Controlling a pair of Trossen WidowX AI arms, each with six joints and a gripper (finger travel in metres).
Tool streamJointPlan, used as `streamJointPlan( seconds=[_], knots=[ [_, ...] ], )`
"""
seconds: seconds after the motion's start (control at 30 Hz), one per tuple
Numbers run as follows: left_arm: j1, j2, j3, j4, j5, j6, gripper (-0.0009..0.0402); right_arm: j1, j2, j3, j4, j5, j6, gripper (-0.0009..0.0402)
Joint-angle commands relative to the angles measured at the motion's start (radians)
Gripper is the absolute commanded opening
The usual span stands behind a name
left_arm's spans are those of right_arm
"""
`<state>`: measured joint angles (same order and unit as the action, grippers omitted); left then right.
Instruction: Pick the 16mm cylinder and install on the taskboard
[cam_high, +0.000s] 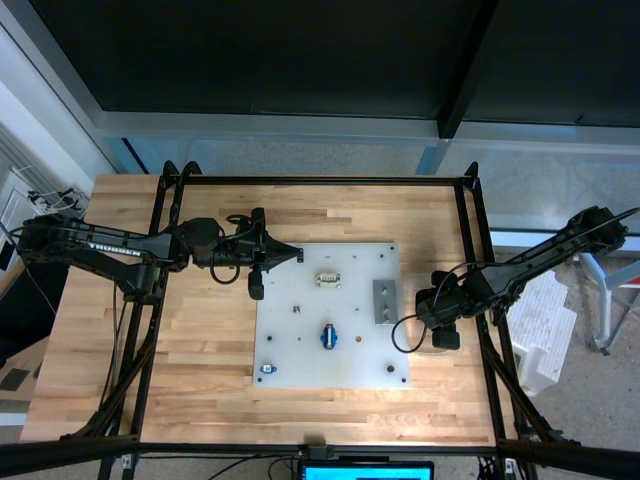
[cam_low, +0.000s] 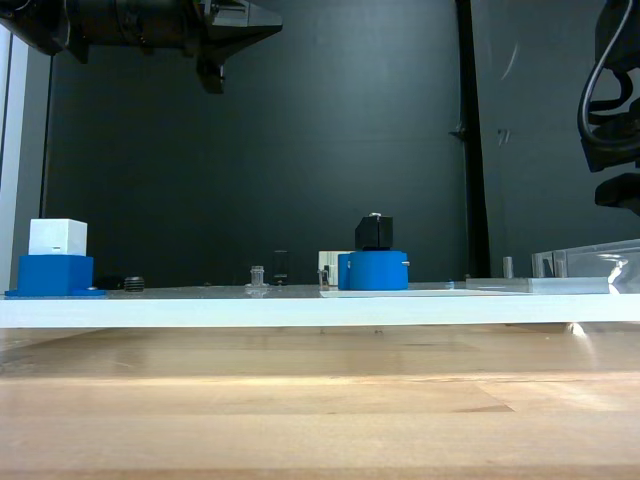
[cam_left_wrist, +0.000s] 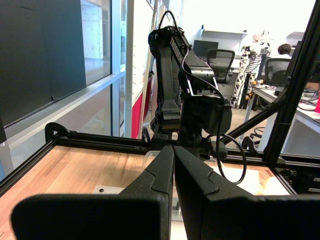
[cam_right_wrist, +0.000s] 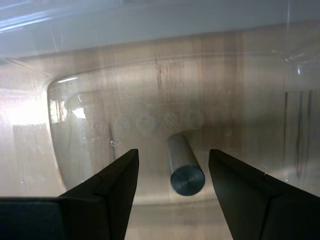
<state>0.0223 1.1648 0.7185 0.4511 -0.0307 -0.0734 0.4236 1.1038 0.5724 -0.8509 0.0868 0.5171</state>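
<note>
The 16mm cylinder (cam_right_wrist: 184, 167), a short dull-grey metal peg, lies on its side inside a clear plastic tray (cam_right_wrist: 100, 100). My right gripper (cam_right_wrist: 173, 153) is open just above it, one finger on each side and neither touching the peg. From above, the right gripper (cam_high: 445, 335) hangs just off the right edge of the white taskboard (cam_high: 300, 340). My left gripper (cam_high: 298, 254) is shut and empty, held high over the board's far left corner, and its fingers (cam_left_wrist: 160, 170) are pressed together.
The board carries a grey metal block (cam_high: 385, 300), a blue fitting (cam_high: 328, 337), a beige connector (cam_high: 326, 279) and a blue-and-white block (cam_high: 266, 370) at its near left corner. A black frame (cam_high: 470, 260) rings the wooden table. The tray (cam_low: 590, 270) sits at the board's right.
</note>
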Motion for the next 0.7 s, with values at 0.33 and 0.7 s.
streamJointPlan(
  seconds=[0.33, 0.7],
  knots=[
    [0.000, 0.000, 0.000, 0.000, 0.000, 0.000, 0.0000, 0.002, 0.000, -0.009, 0.000, -0.001, 0.000, 0.0078],
    [0.000, 0.000, 0.000, 0.000, 0.000, 0.000, 0.0000, 0.003, 0.000, 0.016, -0.008, -0.002, 0.000, 0.0005]
  ],
)
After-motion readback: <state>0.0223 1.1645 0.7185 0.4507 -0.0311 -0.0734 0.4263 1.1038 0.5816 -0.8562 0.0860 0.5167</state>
